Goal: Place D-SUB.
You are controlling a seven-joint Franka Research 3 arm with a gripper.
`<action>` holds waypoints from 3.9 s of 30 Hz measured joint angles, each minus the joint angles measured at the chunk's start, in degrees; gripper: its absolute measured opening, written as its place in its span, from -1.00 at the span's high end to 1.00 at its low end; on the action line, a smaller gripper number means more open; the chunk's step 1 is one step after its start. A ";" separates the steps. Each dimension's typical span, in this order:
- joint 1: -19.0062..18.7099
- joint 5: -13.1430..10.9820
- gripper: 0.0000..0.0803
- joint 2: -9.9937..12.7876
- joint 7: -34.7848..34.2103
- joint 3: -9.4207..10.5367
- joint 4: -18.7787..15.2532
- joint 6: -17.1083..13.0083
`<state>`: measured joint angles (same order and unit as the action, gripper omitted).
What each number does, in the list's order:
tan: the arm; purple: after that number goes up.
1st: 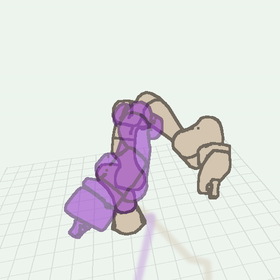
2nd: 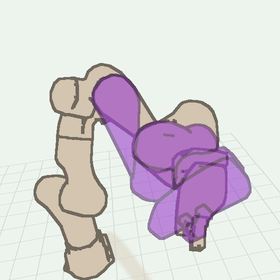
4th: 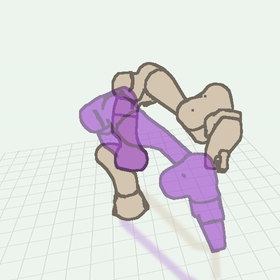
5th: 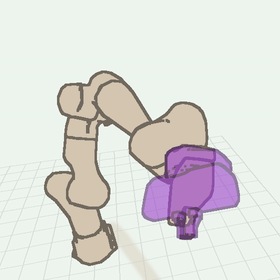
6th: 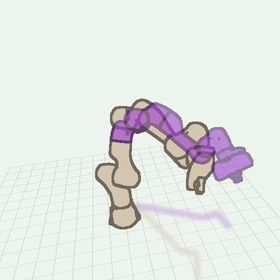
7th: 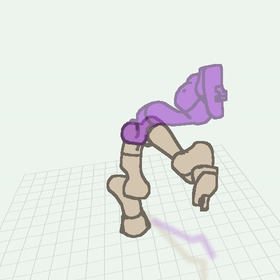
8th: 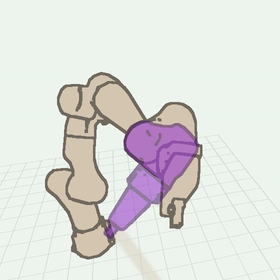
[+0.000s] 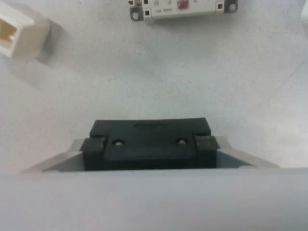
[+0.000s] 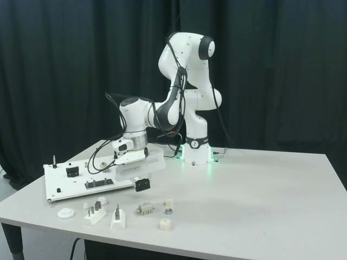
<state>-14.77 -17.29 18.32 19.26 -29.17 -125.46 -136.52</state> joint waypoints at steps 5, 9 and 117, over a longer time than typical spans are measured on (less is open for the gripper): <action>0.00 0.15 0.04 -0.15 -0.01 -0.16 0.42 0.85; 0.00 0.48 0.04 -0.20 -0.02 -0.22 0.76 1.33; 1.31 -8.27 0.04 9.26 -87.43 -2.46 7.91 -2.67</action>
<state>-13.46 -25.56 27.59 -68.17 -31.63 -117.56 -139.19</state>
